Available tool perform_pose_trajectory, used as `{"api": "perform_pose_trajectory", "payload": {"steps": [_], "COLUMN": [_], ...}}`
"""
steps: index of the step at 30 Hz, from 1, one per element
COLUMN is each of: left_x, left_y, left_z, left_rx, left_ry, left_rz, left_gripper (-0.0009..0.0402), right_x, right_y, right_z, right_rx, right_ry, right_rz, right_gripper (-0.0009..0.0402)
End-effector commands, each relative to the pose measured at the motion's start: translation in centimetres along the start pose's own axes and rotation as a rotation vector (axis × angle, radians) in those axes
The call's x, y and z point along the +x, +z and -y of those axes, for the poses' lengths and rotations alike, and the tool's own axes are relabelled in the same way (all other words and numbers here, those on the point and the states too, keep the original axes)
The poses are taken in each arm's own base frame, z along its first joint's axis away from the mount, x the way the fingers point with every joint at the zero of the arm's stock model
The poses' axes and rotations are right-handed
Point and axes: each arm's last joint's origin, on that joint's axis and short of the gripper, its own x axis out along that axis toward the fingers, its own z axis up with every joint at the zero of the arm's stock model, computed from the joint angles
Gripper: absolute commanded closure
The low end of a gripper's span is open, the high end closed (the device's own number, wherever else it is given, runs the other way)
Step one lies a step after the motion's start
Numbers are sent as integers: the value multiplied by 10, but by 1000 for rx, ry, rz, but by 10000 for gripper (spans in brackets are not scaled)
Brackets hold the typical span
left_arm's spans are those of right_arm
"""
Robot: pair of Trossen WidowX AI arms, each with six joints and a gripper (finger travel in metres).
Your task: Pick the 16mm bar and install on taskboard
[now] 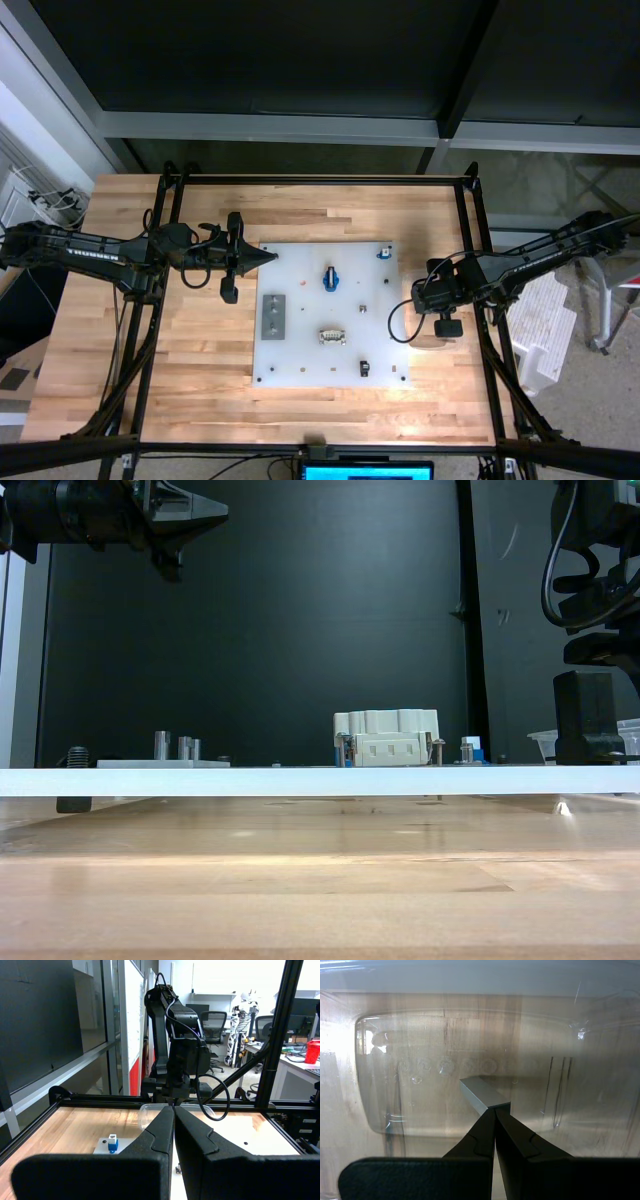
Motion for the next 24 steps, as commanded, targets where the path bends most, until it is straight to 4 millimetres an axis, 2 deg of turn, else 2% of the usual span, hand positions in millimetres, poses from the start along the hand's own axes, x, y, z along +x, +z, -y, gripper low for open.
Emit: {"api": "perform_pose_trajectory", "payload": {"steps": [1, 16, 24], "left_x": [0, 0, 0], "left_y": [0, 0, 0], "left_z": [0, 0, 0], "left_rx": [0, 0, 0], "left_ry": [0, 0, 0], "left_rz": [0, 0, 0], "left_gripper": [393, 393, 393], "right_x": [0, -32, -39], "right_y": [0, 6, 7], "right_z": [0, 1, 1], "right_rx": [0, 0, 23], "right_ry": [0, -4, -4], "right_rz": [0, -19, -20], "right_gripper": [394, 393, 393]}}
